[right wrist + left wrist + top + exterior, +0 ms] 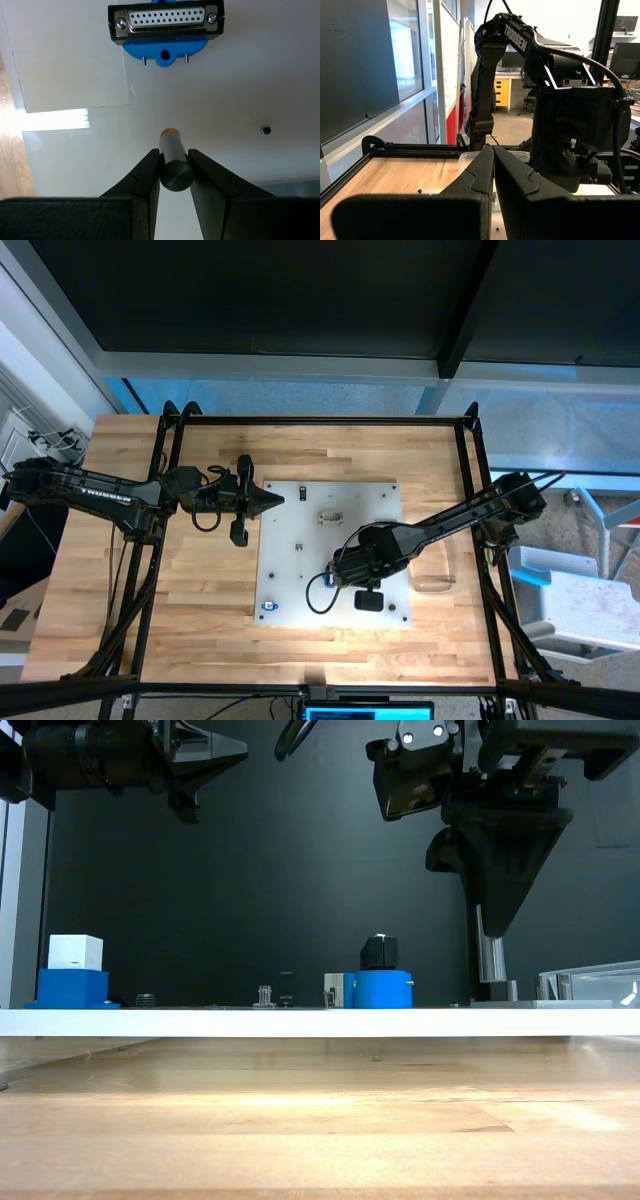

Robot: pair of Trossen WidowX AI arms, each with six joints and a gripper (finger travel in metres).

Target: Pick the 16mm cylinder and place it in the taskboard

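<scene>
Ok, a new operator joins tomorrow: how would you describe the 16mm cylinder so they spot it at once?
Over the white taskboard's near right part hangs the right hand; the left hand sits shut, parked at the far left edge. The 16mm cylinder is the smooth grey metal peg gripped upright in the right hand, unlike the blue-backed pin connector fixed to the board.

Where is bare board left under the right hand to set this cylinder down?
Bare taskboard lies between the blue-backed connector and the right hand gripping the 16mm cylinder. The table's near wooden strip is free. Crowded: the clear tray's side, and the board's left edge, where the shut left hand hovers.
</scene>
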